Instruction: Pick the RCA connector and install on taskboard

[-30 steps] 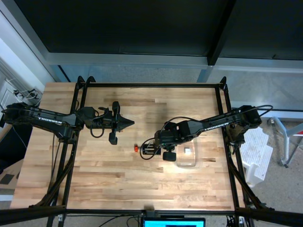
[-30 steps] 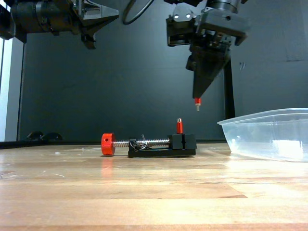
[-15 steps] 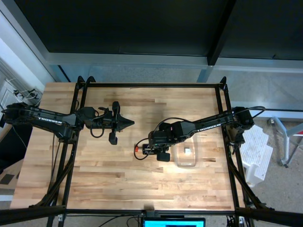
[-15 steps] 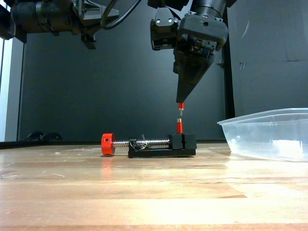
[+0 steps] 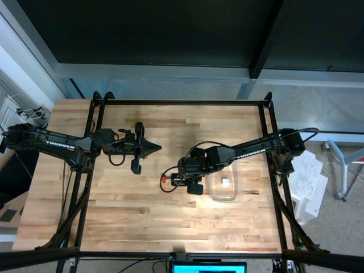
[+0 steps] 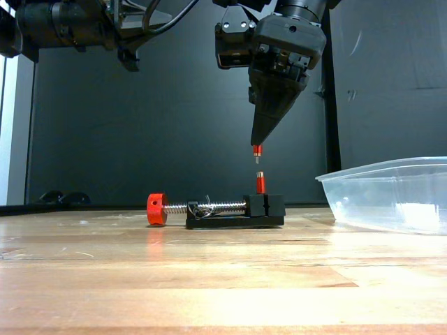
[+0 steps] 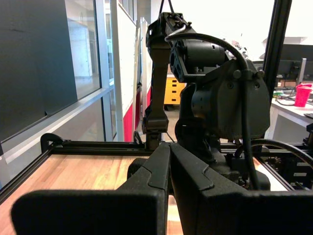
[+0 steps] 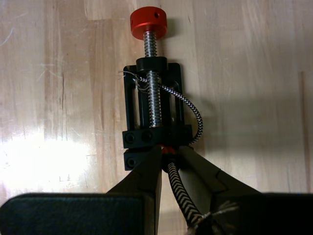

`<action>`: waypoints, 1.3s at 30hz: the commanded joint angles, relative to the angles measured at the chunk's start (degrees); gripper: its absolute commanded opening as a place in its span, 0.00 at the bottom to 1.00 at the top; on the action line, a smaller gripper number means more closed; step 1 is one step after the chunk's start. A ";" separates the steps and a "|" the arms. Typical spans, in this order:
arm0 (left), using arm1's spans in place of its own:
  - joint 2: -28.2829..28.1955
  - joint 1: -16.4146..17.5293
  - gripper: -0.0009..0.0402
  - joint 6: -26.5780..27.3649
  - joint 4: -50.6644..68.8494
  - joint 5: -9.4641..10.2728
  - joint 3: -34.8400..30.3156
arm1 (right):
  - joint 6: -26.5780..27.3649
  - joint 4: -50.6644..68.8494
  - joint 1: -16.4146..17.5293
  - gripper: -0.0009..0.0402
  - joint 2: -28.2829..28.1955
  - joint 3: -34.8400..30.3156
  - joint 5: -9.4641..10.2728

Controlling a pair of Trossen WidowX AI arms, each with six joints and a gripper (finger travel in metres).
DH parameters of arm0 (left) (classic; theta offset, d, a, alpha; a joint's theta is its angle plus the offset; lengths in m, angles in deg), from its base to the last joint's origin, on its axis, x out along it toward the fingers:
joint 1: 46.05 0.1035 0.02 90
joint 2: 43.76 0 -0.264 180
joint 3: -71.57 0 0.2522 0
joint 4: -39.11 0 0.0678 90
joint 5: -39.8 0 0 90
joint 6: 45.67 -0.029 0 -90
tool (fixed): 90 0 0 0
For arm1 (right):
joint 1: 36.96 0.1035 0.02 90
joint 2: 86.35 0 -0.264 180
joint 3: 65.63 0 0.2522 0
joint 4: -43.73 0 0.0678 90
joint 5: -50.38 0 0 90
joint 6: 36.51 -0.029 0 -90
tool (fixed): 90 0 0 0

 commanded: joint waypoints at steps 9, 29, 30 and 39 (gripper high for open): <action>-0.02 0.00 0.02 0.00 -0.02 0.00 0.00 | -0.87 -0.11 0.31 0.03 0.02 -0.15 0.02; 0.00 0.00 0.02 -0.02 -0.02 0.00 0.00 | -0.66 -0.20 0.42 0.03 0.02 0.81 -0.09; 0.00 0.02 0.02 -0.02 -0.04 0.00 0.00 | -0.66 -0.24 0.39 0.03 0.02 0.81 -0.09; 0.00 0.02 0.02 -0.02 -0.02 0.00 0.00 | -0.63 -2.05 0.37 0.03 0.02 2.16 -0.09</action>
